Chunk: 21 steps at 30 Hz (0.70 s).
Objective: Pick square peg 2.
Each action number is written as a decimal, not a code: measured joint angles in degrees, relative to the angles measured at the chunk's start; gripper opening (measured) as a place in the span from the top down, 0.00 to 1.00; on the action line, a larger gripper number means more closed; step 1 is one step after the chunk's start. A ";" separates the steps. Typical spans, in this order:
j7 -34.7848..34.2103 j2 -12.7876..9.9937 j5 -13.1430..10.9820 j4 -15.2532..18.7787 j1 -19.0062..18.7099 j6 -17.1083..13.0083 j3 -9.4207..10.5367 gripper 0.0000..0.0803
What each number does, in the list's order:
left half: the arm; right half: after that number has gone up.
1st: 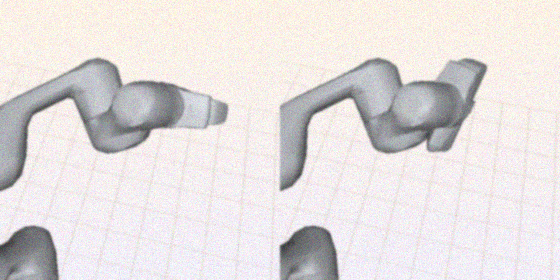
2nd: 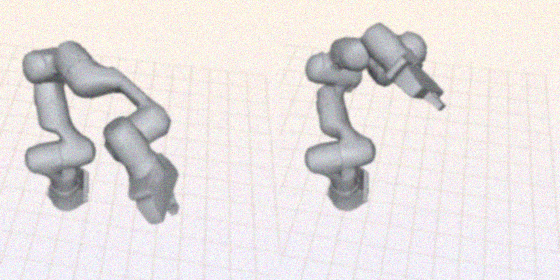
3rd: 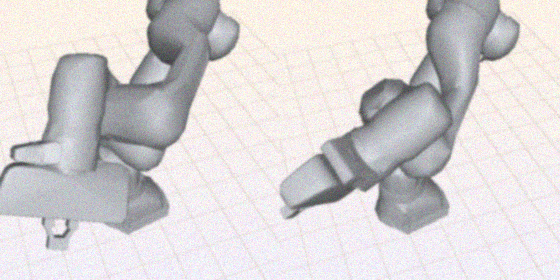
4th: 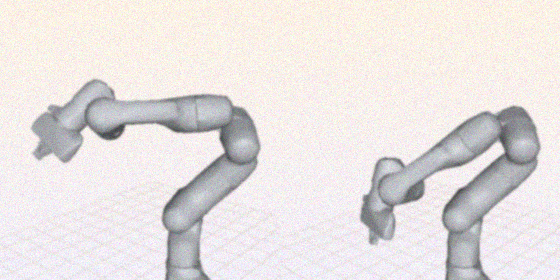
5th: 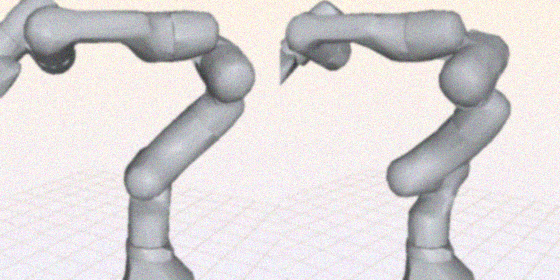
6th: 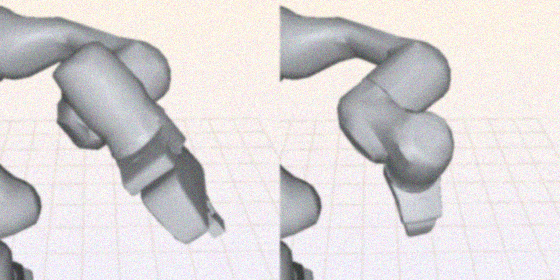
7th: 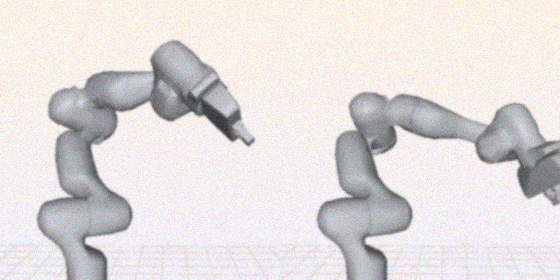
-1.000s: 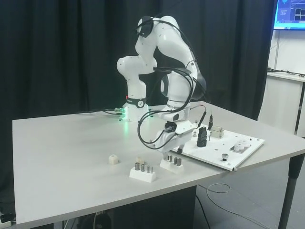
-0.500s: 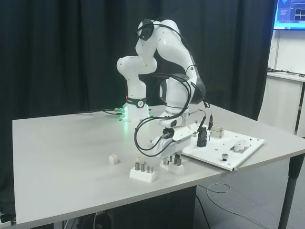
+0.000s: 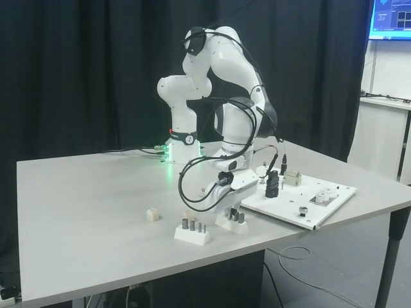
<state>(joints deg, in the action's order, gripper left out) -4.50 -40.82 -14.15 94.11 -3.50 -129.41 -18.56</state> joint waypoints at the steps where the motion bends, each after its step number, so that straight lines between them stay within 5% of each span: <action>1: 0.00 -0.02 -0.02 -0.20 0.04 0.34 0.00 0.78; 3: -0.03 -0.03 -0.05 -0.56 0.10 0.94 0.00 0.78; 4: -0.04 -0.03 -0.06 -0.74 0.12 1.20 0.00 0.91; 21: -0.59 -0.03 -0.09 -6.41 0.14 9.96 -0.19 0.90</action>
<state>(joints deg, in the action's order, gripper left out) -5.09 -40.85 -14.24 87.71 -3.37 -119.45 -18.75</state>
